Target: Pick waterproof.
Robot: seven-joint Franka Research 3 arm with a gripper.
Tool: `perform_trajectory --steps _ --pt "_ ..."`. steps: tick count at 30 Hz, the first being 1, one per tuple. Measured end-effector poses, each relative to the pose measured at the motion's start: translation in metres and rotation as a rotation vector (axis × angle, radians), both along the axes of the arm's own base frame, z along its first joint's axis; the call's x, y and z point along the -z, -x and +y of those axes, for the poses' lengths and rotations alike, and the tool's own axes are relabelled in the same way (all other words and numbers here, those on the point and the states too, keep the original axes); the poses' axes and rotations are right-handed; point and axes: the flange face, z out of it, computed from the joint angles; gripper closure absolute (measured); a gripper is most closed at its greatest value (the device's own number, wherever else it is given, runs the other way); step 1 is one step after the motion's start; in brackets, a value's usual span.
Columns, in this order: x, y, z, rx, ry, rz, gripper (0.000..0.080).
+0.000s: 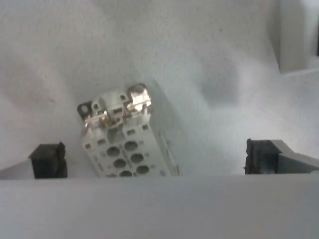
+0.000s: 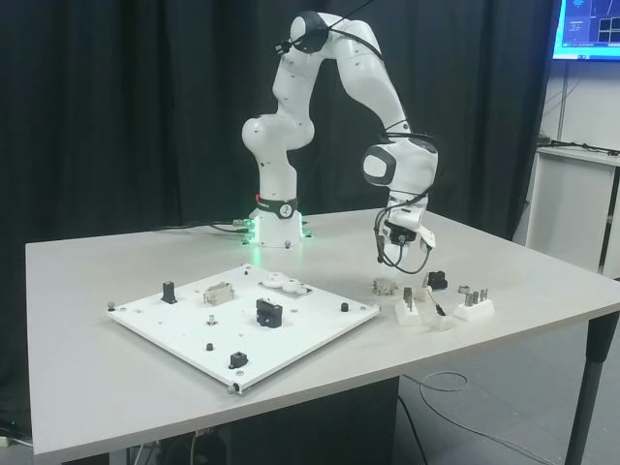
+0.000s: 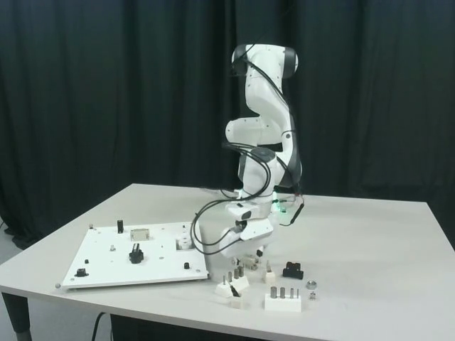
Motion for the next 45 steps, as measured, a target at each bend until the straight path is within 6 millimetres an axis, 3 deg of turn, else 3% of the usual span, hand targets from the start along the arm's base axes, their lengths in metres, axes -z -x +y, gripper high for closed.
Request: perform_trajectory --steps 10,11,16,17,26,27,36,45 --pt "0.006 -0.004 -0.005 0.004 0.0 0.01 0.0003" --pt "0.006 -0.005 -0.005 0.001 0.002 0.011 0.0116" --pt "0.005 -0.006 -0.006 -0.011 0.014 0.014 0.0116" --pt "0.005 -0.006 -0.006 -0.011 0.015 0.014 0.0294" --pt "0.004 -0.007 -0.004 -0.013 0.03 0.009 0.0294" --pt "0.004 -0.007 -0.003 -0.012 0.032 0.009 0.0493" --pt "0.001 -0.008 -0.003 0.042 0.044 0.013 0.0493" --pt "-0.017 -0.017 -0.008 0.145 0.057 0.008 0.0493"
